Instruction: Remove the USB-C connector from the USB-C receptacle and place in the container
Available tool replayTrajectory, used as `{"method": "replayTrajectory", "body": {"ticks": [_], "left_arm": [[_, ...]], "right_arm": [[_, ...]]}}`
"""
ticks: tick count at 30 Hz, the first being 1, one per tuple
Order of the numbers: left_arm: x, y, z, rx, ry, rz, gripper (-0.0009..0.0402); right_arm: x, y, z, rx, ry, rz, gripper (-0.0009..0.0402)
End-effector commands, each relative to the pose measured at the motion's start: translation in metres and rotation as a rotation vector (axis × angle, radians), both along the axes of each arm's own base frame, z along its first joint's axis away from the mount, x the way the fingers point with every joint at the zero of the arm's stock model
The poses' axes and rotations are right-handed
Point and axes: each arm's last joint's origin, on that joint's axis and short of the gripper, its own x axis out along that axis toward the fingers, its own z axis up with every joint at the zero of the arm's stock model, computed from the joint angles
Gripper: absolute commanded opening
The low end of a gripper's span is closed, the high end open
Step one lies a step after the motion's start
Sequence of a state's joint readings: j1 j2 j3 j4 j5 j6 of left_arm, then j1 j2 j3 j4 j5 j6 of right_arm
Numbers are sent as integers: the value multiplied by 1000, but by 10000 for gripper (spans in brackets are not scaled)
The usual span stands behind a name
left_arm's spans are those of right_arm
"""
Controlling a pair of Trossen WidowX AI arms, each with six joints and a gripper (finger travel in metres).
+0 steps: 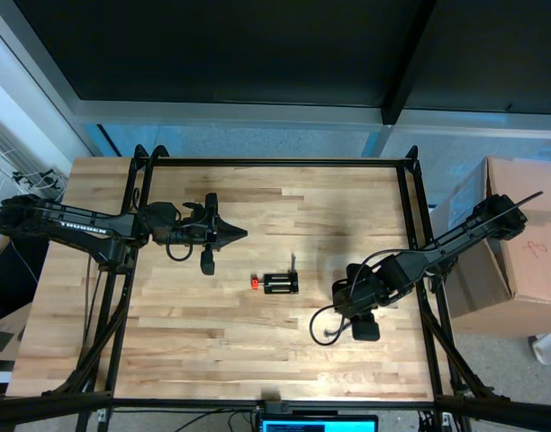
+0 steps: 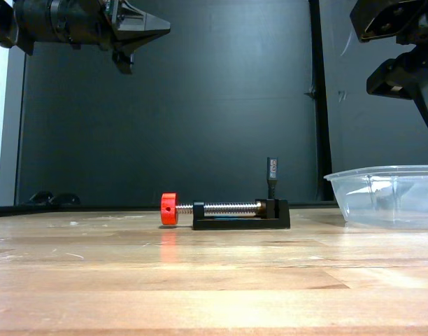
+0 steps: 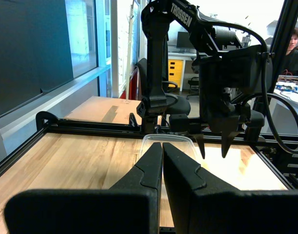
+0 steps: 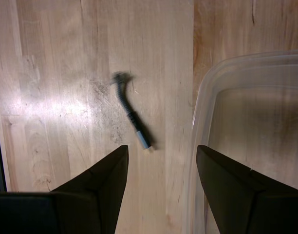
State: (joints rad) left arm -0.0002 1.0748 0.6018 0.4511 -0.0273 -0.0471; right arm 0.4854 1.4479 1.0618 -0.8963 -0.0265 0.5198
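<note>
**USB-C connector** (image 4: 133, 119). Lies free on the surface (image 1: 212, 342), just beside the container (image 4: 203, 126) and outside its wall.
- Handling: judged light and small, rigid at the dark body, bendy at the ribbed tail, and apt to skid. Best pinched across the dark body.
- Right hand (image 4: 162, 150): spread, empty, raised over the container's rim.
- Left hand (image 3: 161, 146): pressed together, empty, raised well apart from the container.
- Vise (image 2: 235, 213): near the container, bearing an upright stub (image 2: 272, 168), probably the receptacle.
- Setting: pale wood planks, black frame (image 1: 275, 163), dark wall (image 2: 221, 105) beyond the container.

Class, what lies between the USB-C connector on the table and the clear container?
Bare table, in the right wrist view; the USB-C connector lies free outside the container. Right hand hovers above, open; left hand hangs at table's left, shut.
</note>
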Motion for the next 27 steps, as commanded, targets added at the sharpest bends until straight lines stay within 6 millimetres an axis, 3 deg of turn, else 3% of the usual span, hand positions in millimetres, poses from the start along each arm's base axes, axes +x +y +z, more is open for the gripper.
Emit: {"method": "replayTrajectory", "body": {"ticks": [1, 12, 27], "left_arm": [[0, 0, 0, 0, 0, 0, 0], [0, 0, 0, 0, 1, 0, 0], [0, 0, 0, 0, 0, 0, 0]], "right_arm": [[2, 3, -3, -10, -5, 19, 200], [21, 43, -28, -33, 0, 118, 200], [43, 68, -68, -57, -9, 159, 200]]}}
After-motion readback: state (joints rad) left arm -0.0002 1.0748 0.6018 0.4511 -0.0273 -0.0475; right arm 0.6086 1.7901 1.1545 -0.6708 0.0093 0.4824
